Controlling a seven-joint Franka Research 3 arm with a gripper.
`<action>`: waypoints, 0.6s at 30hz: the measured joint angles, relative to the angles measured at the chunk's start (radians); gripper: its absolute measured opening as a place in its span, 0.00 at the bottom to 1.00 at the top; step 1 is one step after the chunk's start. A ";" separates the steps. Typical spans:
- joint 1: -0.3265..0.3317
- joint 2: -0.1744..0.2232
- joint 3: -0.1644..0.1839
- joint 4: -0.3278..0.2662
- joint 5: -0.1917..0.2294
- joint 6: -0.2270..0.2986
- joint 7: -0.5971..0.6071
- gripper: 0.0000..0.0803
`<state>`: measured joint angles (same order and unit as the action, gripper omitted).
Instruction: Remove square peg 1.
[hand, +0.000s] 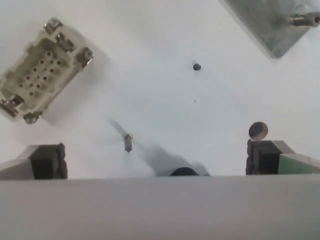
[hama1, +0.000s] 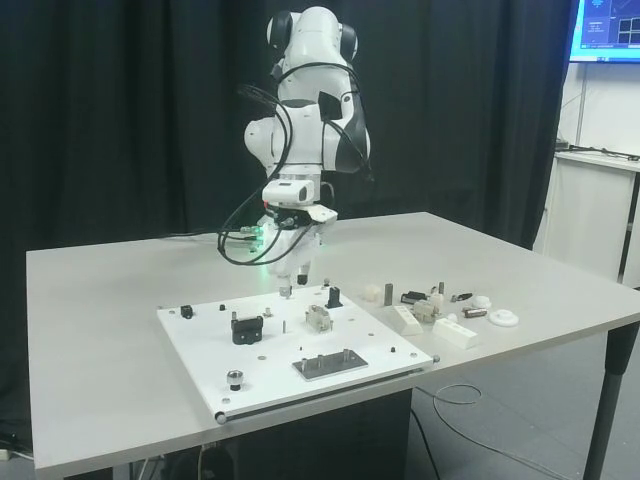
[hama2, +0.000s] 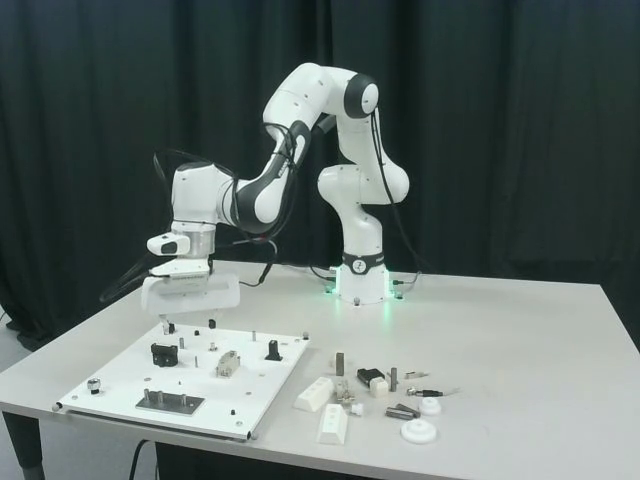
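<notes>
My gripper (hand: 155, 160) is open and holds nothing. It hovers low over the far part of the white board (hama1: 200, 345), and the second room view shows the gripper (hama2: 190, 324) at the board's back edge. A thin metal pin (hand: 128, 141) stands on the board between the fingers (hand: 47, 161). A grey metal plate (hand: 272, 27) carries a short metal peg (hand: 305, 20). That plate (hama1: 330, 365) lies near the board's front edge, well away from the gripper. I cannot tell which peg is square peg 1.
A grey multi-pin connector (hand: 42, 70) sits on the board beside the gripper. Black brackets (hama1: 247, 328) and a small black block (hama1: 334, 296) also stand on the board. Loose white and metal parts (hama1: 440, 315) lie on the table (hama1: 100, 290) beside the board.
</notes>
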<state>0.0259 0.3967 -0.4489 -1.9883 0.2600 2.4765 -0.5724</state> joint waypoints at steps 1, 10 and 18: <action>0.001 -0.001 0.000 0.001 -0.002 -0.002 0.012 1.00; 0.007 -0.006 0.000 0.006 -0.047 -0.015 -0.019 1.00; 0.014 -0.007 0.000 0.006 -0.078 -0.015 -0.064 1.00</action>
<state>0.0401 0.3893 -0.4489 -1.9827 0.1816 2.4611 -0.6369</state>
